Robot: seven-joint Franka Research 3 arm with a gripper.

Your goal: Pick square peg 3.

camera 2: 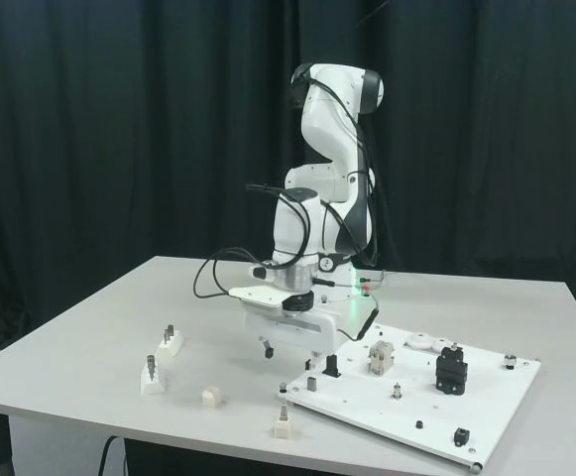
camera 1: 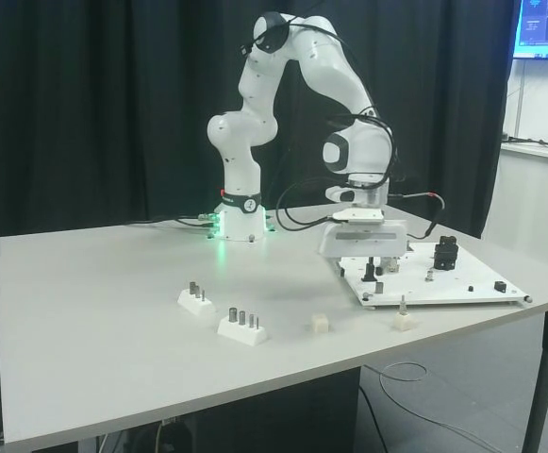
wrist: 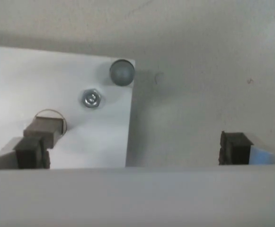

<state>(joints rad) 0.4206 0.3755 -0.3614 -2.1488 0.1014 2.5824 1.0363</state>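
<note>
A dark square-topped peg (wrist: 44, 127) stands upright in a round hole of the white board (wrist: 57, 75), near the board's corner. My gripper (wrist: 132, 150) hangs low over that corner and is open wide. One finger (wrist: 31, 151) sits right beside the peg, and the other finger (wrist: 234, 149) is out over the grey table past the board's edge. Nothing is between the fingers. In the first room view the gripper (camera 1: 379, 266) hovers just above the near left part of the board (camera 1: 462, 291). The second room view also shows the gripper (camera 2: 289, 355) at the board's (camera 2: 421, 409) corner.
A nut (wrist: 92, 99) and a grey round stud (wrist: 122, 72) sit on the board close to the peg. Two white peg holders (camera 1: 195, 300) (camera 1: 242, 327) and two small white blocks (camera 1: 322, 323) (camera 1: 404, 321) stand on the table. A black fixture (camera 1: 444, 254) stands on the board.
</note>
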